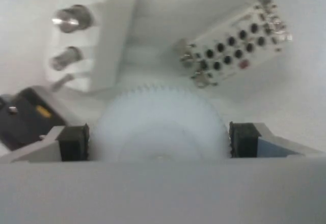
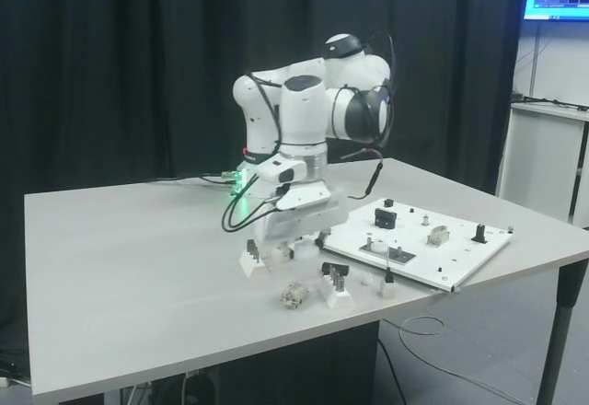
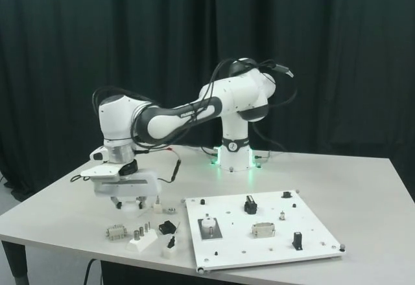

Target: Insert large gear.

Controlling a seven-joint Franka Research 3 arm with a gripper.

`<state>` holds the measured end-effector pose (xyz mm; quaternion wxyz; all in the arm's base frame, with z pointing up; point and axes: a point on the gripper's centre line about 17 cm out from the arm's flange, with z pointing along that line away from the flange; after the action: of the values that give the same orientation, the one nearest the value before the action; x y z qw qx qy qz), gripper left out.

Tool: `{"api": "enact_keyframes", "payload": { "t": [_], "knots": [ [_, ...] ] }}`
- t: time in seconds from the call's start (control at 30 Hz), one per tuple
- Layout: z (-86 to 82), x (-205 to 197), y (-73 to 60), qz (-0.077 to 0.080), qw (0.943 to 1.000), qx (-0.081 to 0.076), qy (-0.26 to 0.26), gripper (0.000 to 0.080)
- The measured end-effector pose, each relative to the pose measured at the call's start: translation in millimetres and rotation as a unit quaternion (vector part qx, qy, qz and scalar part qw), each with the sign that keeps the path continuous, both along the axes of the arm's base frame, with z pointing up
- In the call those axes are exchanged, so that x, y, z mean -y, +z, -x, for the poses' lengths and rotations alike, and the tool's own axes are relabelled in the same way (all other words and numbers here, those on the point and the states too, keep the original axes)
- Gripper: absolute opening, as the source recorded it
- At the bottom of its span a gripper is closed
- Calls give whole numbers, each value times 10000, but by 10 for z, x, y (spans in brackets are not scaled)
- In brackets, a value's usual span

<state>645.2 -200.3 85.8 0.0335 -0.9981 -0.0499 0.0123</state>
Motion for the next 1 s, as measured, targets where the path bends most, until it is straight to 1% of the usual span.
{"api": "enact_keyframes", "payload": {
  "t": [0.3,0.57,0.7,1.0],
  "knots": [
    [-50,-421,84,-70,9999,-101,-46,597],
    [-108,-860,88,-81,9998,-164,-84,597],
    [-112,-1066,82,-64,9997,-196,-108,597],
    [-62,-1494,92,3,9995,-242,-181,597]
  ]
}}
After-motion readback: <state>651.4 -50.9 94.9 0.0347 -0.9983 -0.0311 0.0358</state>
